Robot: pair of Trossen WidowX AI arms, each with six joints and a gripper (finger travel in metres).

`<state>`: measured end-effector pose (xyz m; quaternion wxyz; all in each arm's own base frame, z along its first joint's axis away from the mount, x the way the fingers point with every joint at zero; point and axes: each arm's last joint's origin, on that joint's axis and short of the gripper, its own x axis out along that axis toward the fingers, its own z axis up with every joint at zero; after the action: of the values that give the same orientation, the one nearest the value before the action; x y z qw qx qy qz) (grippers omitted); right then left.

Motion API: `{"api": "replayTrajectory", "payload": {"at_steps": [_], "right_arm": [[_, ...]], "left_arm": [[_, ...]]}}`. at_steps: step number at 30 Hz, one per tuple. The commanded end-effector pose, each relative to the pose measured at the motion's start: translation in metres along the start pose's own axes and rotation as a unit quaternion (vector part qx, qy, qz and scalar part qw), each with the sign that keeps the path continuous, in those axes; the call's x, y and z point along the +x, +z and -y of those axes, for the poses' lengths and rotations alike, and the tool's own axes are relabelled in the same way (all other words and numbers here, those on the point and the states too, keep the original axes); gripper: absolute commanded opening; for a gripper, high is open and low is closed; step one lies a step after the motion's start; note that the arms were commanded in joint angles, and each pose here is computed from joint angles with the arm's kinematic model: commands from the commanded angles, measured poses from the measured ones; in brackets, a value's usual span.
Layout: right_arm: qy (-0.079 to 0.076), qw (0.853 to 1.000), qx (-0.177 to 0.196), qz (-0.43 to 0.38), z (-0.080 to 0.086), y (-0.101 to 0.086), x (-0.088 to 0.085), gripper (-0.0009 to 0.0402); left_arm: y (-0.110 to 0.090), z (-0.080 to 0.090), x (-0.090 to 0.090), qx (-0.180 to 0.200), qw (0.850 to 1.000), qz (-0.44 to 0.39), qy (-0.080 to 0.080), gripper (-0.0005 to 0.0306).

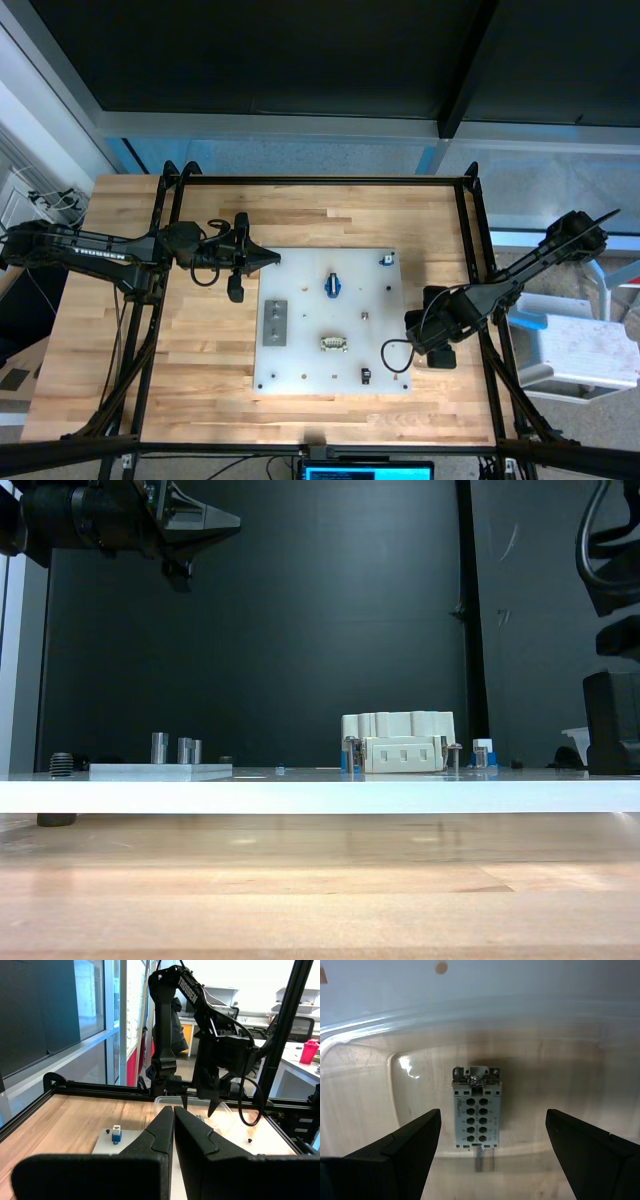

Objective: Pick the HAN10E connector and install in the HAN10E hub

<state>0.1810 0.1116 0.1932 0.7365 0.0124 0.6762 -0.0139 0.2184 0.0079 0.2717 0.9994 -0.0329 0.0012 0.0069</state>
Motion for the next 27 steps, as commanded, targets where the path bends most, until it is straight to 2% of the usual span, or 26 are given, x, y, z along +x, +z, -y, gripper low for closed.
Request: {"api": "replayTrajectory", "payload": {"at_steps": [1,12,27], "right_arm": [[0.001,1.000,-0.002,-0.006,-0.001,0.000,0.003,0.0294],[0.009,1.000,-0.004,0.000,-0.001,-0.005,0.019,0.0287],[0.013,1.000,-0.006,0.001,0.002,-0.009,0.030,0.0270]], "left_arm": [[0.000,0.000,0.000,0.000,1.000,0.000,0.000,0.0000],[0.000,0.000,0.000,0.000,1.000,0.000,0.000,0.0000],[0.000,0.000,0.000,0.000,1.000,0.000,0.000,0.0000]]}}
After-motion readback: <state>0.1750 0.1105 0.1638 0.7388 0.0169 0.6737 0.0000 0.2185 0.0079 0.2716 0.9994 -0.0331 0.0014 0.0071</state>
